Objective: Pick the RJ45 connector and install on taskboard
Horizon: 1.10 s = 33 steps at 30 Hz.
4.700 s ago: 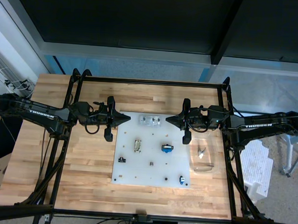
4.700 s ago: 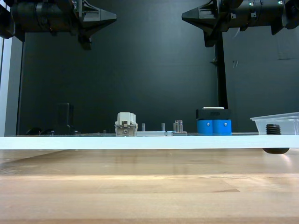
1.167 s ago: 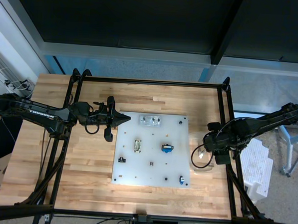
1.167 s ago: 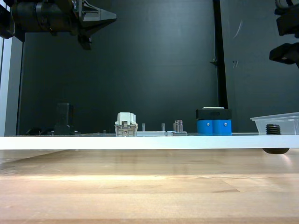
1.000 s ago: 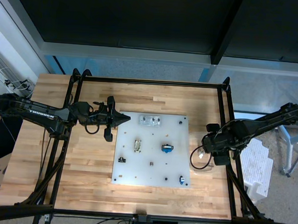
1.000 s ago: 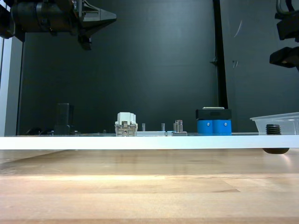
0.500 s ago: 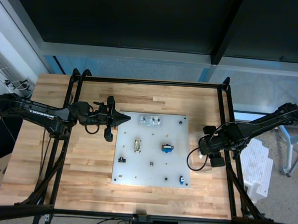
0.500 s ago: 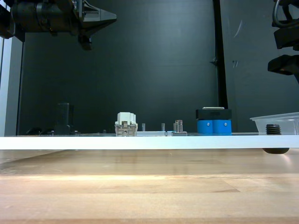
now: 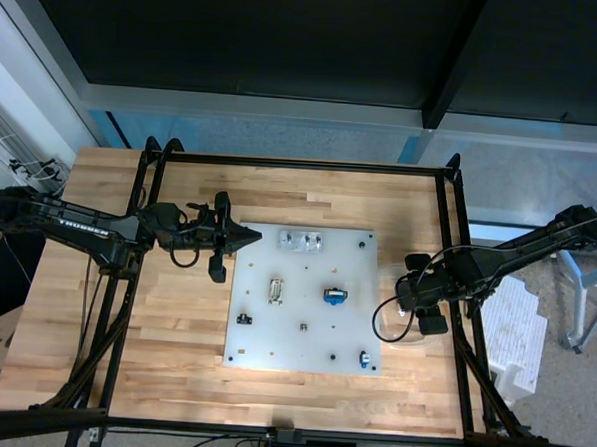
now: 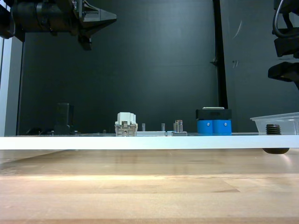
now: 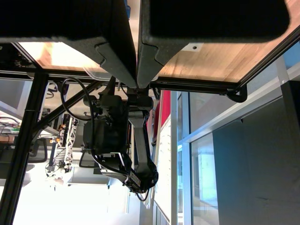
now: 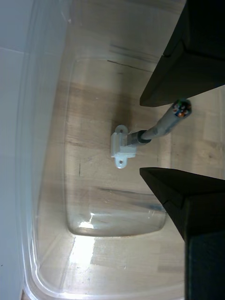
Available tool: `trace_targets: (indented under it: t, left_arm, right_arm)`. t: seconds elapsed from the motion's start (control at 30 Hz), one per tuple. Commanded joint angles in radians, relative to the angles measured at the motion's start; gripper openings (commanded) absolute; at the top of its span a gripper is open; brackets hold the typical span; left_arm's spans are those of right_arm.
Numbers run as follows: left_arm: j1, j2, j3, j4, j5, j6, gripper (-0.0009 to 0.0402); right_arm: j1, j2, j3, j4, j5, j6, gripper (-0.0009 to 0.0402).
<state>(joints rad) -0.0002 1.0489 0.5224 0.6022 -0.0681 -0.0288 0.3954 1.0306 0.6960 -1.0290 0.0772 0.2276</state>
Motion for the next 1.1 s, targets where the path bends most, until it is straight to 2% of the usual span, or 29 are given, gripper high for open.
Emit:
trace_targets:
  t: [0.03, 0.77, 1.1]
  left_arm:
    - [0.0, 0.0, 0.0, 0.0, 0.0, 0.0, 0.0]
    - [0.0, 0.0, 0.0, 0.0, 0.0, 0.0, 0.0]
    - [0.0, 0.0, 0.0, 0.0, 0.0, 0.0, 0.0]
  right_arm:
    - [0.001, 0.006, 0.0, 0.0, 0.001, 0.001, 0.0179]
    - [0.011, 0.054, -0.019, 0.041, -0.001, 0.03, 0.0175]
    - [0.011, 0.054, -0.039, 0.06, -0.019, 0.044, 0.015]
